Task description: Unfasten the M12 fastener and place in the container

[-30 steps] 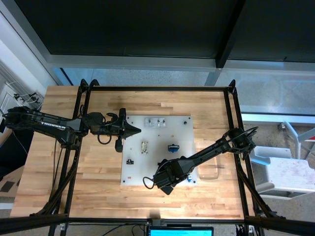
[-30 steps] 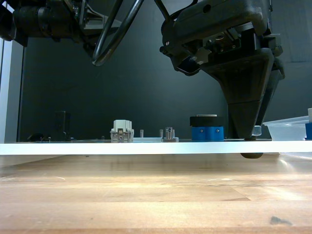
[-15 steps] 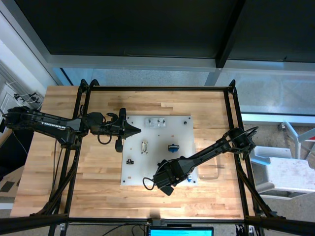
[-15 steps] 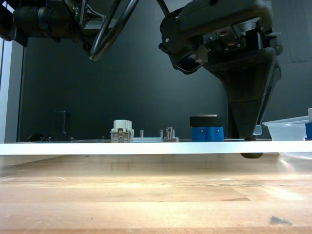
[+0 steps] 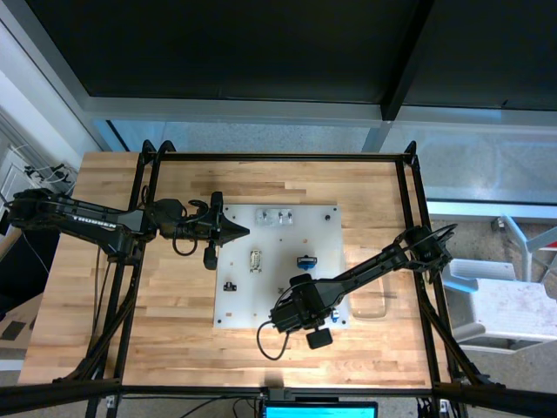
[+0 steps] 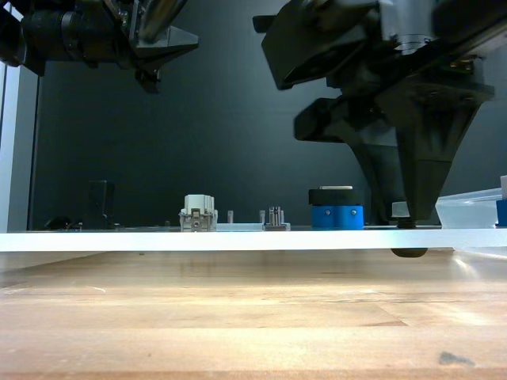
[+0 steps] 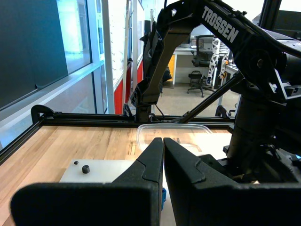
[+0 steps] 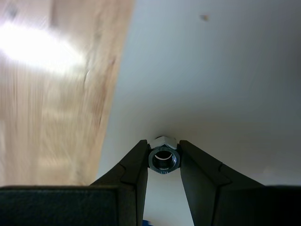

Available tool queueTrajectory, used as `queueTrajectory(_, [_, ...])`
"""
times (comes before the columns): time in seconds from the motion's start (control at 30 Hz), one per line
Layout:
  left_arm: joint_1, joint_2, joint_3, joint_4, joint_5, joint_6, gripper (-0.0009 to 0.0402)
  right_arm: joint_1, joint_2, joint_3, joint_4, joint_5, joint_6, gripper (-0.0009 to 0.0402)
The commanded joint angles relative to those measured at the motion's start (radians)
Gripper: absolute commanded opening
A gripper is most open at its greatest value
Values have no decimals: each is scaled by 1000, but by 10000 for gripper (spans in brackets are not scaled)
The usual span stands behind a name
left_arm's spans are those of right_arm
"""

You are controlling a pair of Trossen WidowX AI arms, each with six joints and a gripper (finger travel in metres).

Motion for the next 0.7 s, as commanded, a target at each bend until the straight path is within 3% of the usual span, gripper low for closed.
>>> queueTrajectory(0.03, [0,0,0,0,0,0,0,0,-3,0,1,-1,-129,4])
queueTrajectory(0.23, [0,0,0,0,0,0,0,1,-20,0,-2,-1,-269,4])
queueTrajectory(0.4, [0,0,0,0,0,0,0,1,-55,0,-6,0,-258,4])
queueTrajectory(0.6, [0,0,0,0,0,0,0,-2,-125,-11,-35,1,-106,4])
queueTrajectory(0.7, [0,0,0,0,0,0,0,-3,-170,-42,-47,20,2,4])
